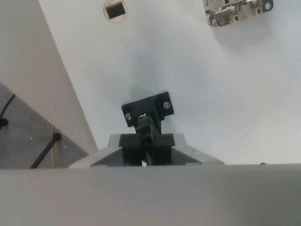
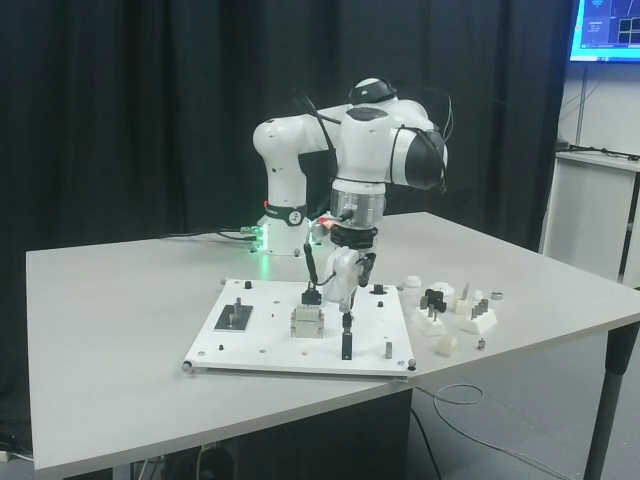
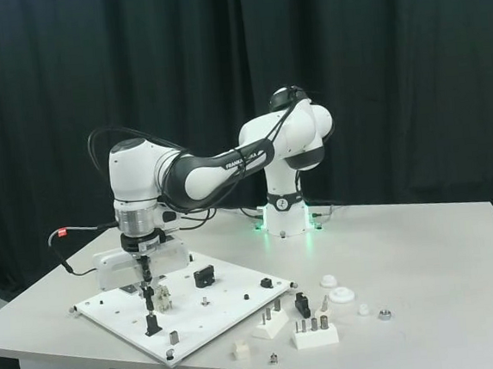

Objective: Insert USB.

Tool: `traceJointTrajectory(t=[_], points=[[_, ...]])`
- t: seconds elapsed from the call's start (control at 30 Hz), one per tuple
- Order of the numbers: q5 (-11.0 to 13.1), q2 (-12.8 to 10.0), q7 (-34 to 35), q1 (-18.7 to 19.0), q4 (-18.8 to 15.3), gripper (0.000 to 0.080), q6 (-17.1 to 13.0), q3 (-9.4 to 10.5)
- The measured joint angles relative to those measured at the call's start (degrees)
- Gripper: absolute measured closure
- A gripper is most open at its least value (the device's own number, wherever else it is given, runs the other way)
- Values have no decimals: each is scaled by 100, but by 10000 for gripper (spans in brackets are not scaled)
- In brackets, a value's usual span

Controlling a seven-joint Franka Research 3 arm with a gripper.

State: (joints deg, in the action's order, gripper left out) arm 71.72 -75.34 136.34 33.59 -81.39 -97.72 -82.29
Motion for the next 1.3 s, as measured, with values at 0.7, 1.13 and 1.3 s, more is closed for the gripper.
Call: traceJointTrajectory(t=[0.7,1.13,1.3], points=[[96,0,223,46,-74,755,-133,6],[210,0,260,121,-169,755,-175,16],[215,3,266,182,-235,755,-173,14]])
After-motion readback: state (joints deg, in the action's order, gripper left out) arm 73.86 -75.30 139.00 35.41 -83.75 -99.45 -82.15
